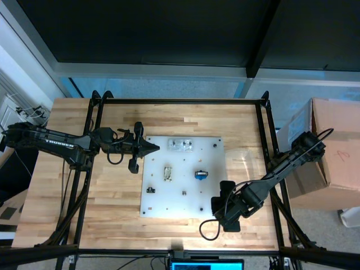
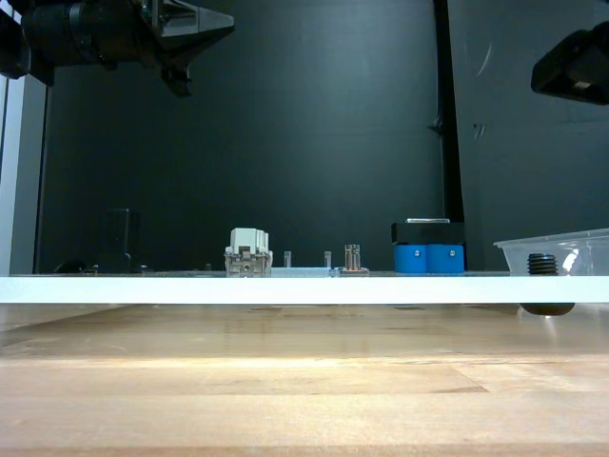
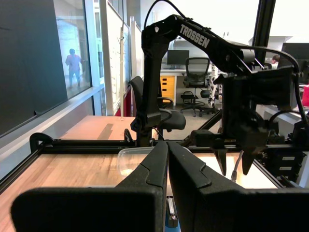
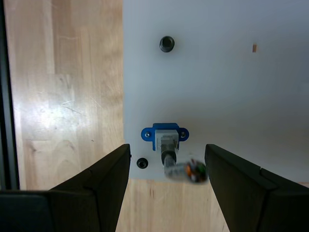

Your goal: Remove the RJ45 connector from the taskboard and place in the container

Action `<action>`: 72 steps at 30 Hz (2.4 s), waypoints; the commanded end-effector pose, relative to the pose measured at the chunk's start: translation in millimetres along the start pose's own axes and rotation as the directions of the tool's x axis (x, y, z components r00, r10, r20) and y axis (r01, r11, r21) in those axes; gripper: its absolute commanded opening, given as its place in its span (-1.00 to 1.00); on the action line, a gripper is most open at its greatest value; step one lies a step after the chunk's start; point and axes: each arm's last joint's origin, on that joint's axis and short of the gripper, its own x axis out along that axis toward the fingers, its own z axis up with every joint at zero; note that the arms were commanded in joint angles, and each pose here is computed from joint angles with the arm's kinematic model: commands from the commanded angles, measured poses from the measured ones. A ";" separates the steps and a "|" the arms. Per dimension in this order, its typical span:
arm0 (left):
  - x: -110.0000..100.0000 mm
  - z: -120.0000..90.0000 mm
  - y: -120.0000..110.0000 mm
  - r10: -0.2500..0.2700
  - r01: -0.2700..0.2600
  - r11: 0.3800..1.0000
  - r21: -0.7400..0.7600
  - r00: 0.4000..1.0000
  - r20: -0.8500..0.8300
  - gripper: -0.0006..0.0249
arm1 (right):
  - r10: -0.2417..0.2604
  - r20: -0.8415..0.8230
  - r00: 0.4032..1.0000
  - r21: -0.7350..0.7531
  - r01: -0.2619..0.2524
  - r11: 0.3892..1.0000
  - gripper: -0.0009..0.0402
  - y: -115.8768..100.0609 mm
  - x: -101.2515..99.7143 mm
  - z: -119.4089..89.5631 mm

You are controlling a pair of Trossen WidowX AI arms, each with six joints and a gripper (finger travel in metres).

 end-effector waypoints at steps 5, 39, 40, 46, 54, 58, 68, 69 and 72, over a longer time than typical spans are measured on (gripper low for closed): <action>0.0 0.1 0.0 0.000 0.000 1.000 0.000 1.000 0.000 -0.95 | -0.012 -0.011 1.000 -0.006 0.012 1.000 0.07 1.7 9.4 0.3; 0.0 0.1 0.1 0.000 0.000 1.000 0.000 1.000 0.000 -0.95 | -0.007 0.043 0.999 0.002 0.007 1.000 -0.26 2.5 6.3 -2.5; 0.0 0.1 0.0 0.000 0.000 1.000 0.000 1.000 0.000 -0.95 | -0.007 0.042 0.999 0.001 0.007 1.000 -0.24 2.7 7.4 -3.5; 0.0 0.1 0.1 0.000 0.000 1.000 0.000 1.000 0.000 -0.95 | -0.020 0.041 0.999 -0.009 0.020 1.000 -0.13 3.3 10.4 -7.6; 0.0 0.1 0.0 0.000 0.000 1.000 0.000 1.000 0.000 -0.95 | -0.025 0.058 0.998 -0.013 0.026 1.000 -0.07 3.6 12.3 -10.3; 0.0 0.1 0.1 0.000 0.000 1.000 0.000 1.000 0.000 -0.95 | -0.021 0.060 0.998 -0.012 0.022 1.000 -0.08 2.7 19.0 -13.9; 0.0 0.1 0.1 0.000 0.000 1.000 0.000 1.000 0.000 -0.95 | -0.011 0.069 0.998 -0.008 0.012 1.000 -0.42 3.2 20.9 -14.8; 0.0 0.1 0.1 0.000 0.000 1.000 0.000 1.000 0.000 -0.95 | -0.011 0.070 0.997 -0.008 0.011 1.000 -0.48 3.2 20.5 -14.8; 0.0 0.1 0.0 0.000 0.000 1.000 0.000 1.000 0.000 -0.95 | -0.007 0.074 0.997 -0.008 0.008 1.000 -0.67 3.1 18.9 -15.0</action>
